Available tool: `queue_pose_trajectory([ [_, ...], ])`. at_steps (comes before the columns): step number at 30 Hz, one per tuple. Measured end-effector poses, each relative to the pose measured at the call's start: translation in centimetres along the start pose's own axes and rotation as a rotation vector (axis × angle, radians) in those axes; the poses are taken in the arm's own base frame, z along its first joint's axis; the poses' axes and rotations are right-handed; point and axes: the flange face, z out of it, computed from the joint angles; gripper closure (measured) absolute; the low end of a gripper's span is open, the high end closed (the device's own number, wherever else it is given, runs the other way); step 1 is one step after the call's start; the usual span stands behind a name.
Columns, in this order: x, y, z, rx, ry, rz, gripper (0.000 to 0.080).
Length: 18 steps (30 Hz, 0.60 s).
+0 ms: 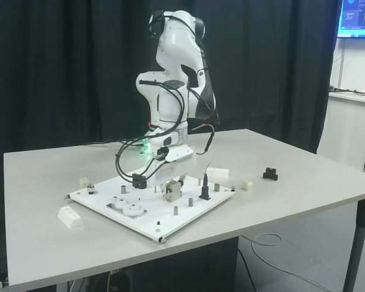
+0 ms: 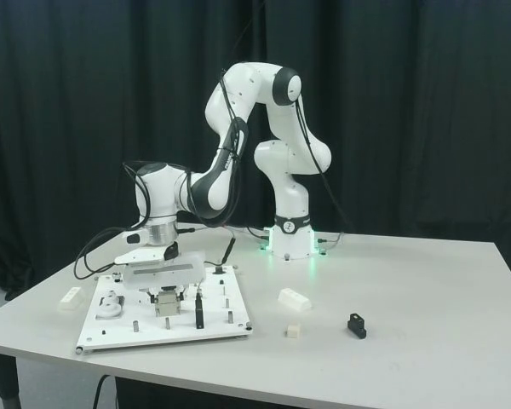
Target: Remove waterproof.
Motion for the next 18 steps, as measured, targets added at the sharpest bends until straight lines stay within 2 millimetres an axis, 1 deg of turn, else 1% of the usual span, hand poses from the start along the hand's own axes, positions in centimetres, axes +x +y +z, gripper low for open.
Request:
queue_pose_trajectory([
  [18,0.05,-0.04,-0.10,-0.001,-0.003,-0.002,0.0182],
])
